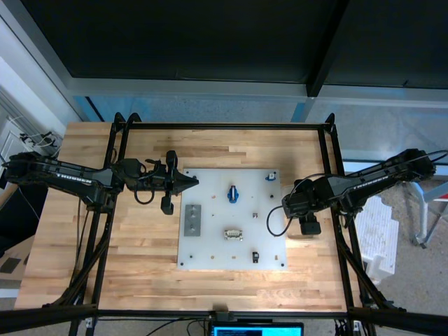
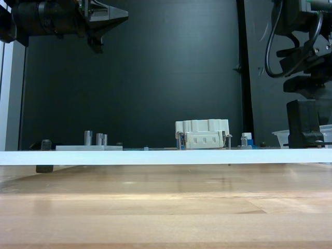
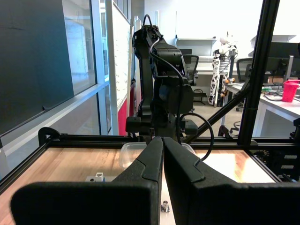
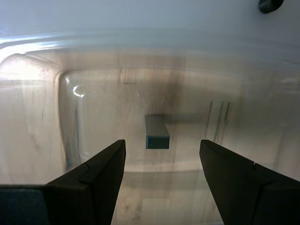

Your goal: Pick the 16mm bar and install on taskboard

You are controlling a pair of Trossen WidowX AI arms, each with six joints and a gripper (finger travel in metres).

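On the desk lies the white board with its grey 2-hole block. Right of the board, the right hand points down into a clear tray, fingers spread apart. The small grey bar lies on the tray floor between them, untouched. Farther back, the left hand hovers above the board's far left corner, fingers pressed together, holding nothing.

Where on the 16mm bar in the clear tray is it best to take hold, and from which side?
Probably across the long sides of the 16mm bar, from above: it lies flat in the clear tray, lengthwise in line with the open right hand's gap. The shut left hand hangs over the taskboard's left edge.
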